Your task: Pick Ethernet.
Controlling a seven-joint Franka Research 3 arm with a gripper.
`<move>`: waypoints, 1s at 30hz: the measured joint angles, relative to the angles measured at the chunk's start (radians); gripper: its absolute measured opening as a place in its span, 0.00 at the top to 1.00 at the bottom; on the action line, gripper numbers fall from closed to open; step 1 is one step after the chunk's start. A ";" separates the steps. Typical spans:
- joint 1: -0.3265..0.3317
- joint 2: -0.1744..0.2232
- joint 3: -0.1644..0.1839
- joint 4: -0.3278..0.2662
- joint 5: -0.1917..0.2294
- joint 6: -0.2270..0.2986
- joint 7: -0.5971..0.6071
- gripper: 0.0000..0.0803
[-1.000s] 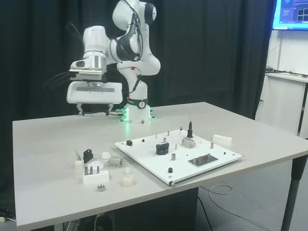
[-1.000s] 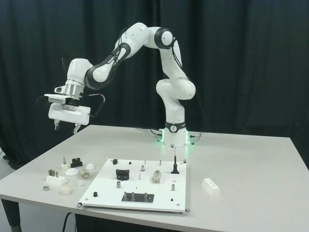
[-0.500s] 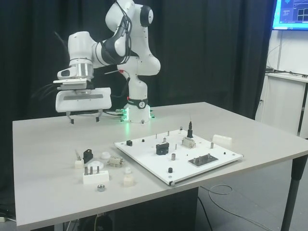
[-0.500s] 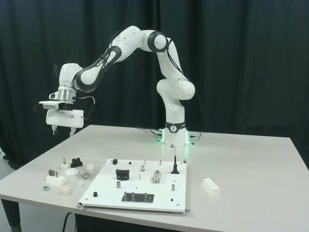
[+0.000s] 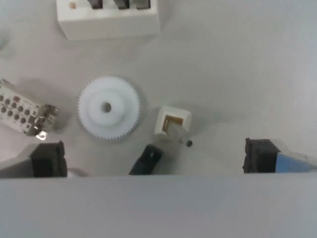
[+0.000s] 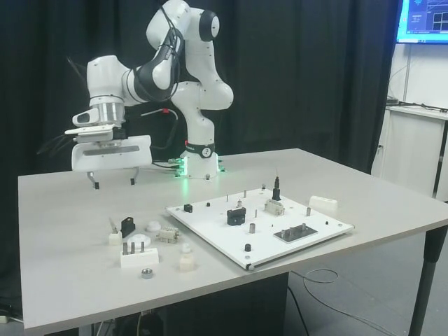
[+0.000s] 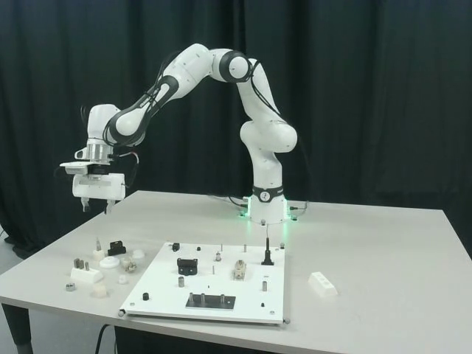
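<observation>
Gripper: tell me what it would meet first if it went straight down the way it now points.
Judging by the wrist view, the open gripper points down at the small white block with a pin, beside the white gear on the grey table. Probably that block first; depth is unclear.

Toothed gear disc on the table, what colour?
White. The gear shows best in the wrist view, lying flat on the grey table.

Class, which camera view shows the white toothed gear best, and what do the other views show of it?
The wrist view: the white gear is seen from above, teeth and centre hole plain. In the first room view and second room view it is only a small white disc among loose parts on the grey table.
</observation>
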 joint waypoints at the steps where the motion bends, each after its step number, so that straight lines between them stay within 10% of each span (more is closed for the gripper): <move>1: -0.003 0.002 0.000 0.000 0.002 -0.003 0.000 0.00; 30: -0.042 0.119 -0.009 0.054 0.125 -0.047 0.028 0.00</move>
